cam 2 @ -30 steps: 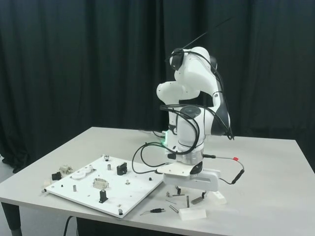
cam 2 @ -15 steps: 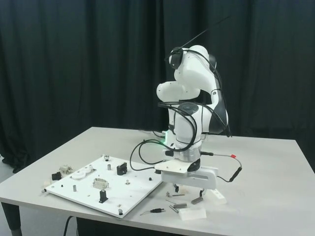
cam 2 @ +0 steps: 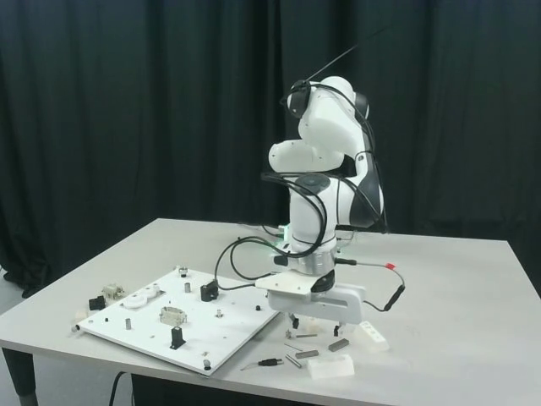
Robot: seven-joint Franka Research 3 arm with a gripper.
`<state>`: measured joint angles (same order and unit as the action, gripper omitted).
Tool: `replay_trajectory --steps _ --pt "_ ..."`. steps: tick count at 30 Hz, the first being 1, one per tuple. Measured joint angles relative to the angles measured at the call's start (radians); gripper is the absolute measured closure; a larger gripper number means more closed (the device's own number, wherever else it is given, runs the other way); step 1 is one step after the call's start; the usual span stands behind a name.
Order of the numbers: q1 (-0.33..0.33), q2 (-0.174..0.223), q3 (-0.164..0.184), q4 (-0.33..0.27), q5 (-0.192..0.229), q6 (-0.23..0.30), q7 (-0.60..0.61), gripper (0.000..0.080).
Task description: Remove round peg 3.
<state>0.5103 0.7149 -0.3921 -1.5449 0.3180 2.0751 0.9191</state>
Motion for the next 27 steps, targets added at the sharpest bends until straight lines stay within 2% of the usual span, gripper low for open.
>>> replay_trajectory --steps 19,27 --pt "-0.056 -0.021 -0.001 0.009 -0.040 0.008 -0.068 0.0003" --pt "-0.092 -0.031 -0.003 0.020 -0.082 0.009 -0.096 0.0003"
